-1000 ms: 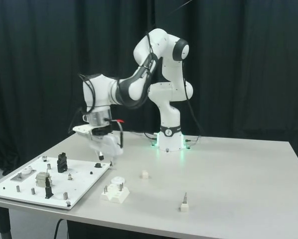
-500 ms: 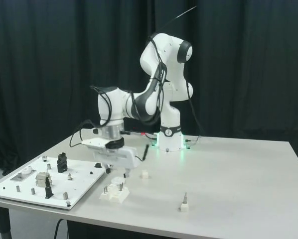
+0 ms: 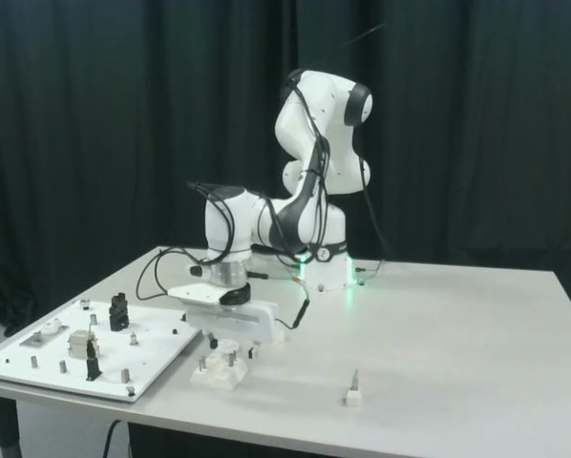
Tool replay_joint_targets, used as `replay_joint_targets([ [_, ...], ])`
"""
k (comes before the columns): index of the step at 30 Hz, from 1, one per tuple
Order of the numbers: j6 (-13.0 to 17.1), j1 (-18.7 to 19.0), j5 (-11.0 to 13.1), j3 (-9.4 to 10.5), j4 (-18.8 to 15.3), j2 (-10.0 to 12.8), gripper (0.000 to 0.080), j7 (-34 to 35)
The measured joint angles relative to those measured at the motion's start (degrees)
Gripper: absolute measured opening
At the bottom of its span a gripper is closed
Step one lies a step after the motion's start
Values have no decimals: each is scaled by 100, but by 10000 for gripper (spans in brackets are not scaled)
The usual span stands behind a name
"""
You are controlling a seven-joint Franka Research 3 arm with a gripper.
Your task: Pick square peg 2.
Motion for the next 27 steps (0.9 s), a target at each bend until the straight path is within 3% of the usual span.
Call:
replay_joint_targets([
  [27,192,-499,-15,495,1,189,790,-65],
])
